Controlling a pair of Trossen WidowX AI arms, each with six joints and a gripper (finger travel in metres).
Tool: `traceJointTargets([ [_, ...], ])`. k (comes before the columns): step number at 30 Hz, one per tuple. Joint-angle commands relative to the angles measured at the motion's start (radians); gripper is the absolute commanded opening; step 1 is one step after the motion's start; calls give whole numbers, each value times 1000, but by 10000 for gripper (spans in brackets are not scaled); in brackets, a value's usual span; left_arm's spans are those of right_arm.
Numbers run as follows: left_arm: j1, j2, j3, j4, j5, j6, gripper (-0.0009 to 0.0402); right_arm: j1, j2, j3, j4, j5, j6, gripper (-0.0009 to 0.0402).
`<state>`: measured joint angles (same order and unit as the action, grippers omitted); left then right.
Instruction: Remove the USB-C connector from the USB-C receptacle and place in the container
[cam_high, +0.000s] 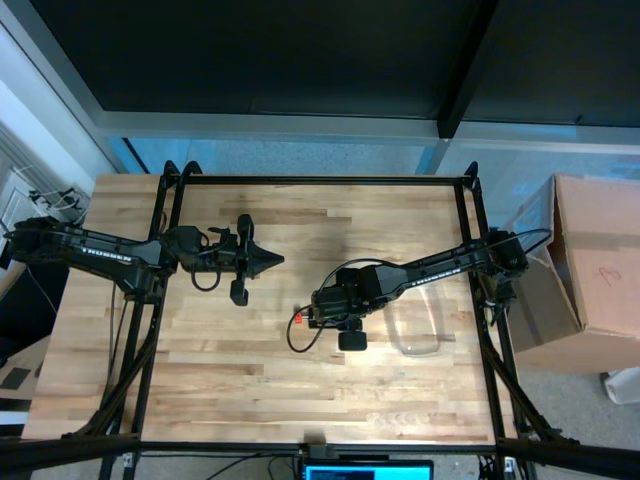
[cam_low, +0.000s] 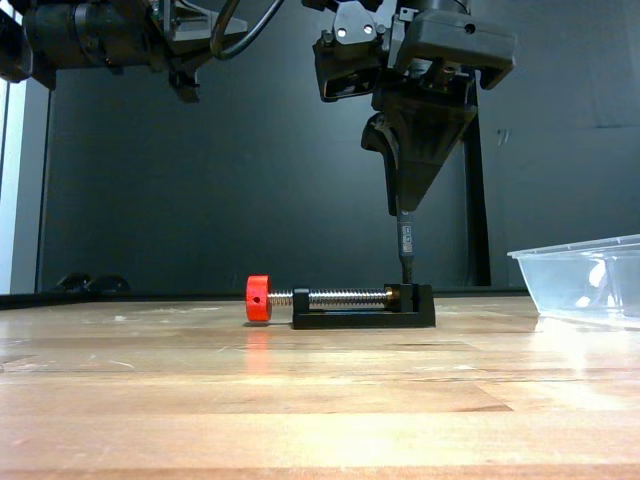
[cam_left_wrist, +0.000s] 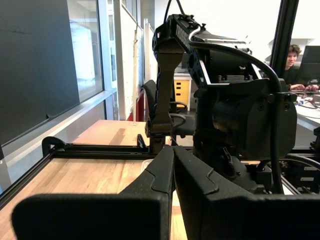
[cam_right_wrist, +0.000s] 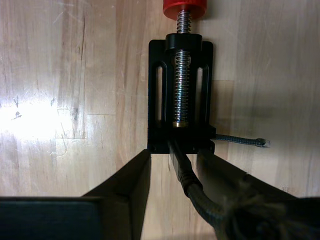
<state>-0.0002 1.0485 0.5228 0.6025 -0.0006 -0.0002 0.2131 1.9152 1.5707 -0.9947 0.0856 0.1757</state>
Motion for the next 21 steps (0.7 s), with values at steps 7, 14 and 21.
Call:
traceJointTargets([
  [7,0,0,0,0,0,0,0,0,-2,2,-4,1,2,-2],
  [14,0,0,0,0,0,0,0,1,-2,2,-6,3,1,-2],
  [21,0,0,0,0,0,0,0,0,-21,2,-11,2,3,0],
])
